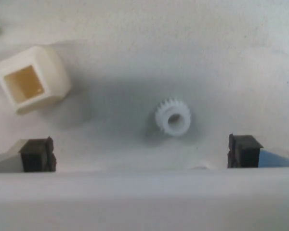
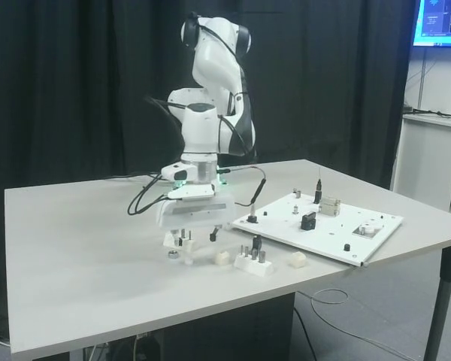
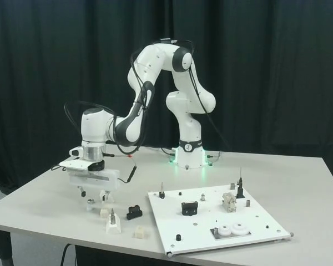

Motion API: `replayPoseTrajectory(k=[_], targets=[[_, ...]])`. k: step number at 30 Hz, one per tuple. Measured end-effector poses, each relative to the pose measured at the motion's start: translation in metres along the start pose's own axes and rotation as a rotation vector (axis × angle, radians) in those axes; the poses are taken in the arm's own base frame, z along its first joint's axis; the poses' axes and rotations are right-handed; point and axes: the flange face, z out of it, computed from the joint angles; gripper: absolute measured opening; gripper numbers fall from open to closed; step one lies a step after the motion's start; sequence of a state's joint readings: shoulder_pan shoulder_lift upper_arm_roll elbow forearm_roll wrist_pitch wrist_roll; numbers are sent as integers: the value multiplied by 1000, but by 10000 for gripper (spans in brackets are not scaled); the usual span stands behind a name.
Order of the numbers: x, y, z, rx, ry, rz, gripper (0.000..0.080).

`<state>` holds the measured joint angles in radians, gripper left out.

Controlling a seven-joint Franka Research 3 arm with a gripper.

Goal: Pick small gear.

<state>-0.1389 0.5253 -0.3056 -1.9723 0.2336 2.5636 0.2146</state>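
Observation:
The small gear [image 1: 173, 118] is white, toothed, with a round bore, and lies flat on the grey table. In the wrist view it sits below my gripper [image 1: 140, 153], between the two black fingertips [image 1: 37, 155] and nearer one of them. The fingers stand wide apart with nothing held. The room views show the gripper [image 2: 197, 237] [image 3: 93, 194] hanging low over the table's front left area, just above several small parts. The gear itself is too small to pick out there.
A white hollow block [image 1: 32, 79] lies near the gear. A white assembly board [image 2: 323, 226] [image 3: 211, 221] with pegs and fittings lies to the right. A white peg holder [image 2: 254, 263] [image 3: 112, 224], a black piece [image 3: 134, 212] and a small block [image 2: 297, 261] sit nearby.

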Motion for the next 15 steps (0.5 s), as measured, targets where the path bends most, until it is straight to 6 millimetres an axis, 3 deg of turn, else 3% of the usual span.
replayPoseTrajectory(k=[15], targets=[[20,3,32,-1,31,32,800]])
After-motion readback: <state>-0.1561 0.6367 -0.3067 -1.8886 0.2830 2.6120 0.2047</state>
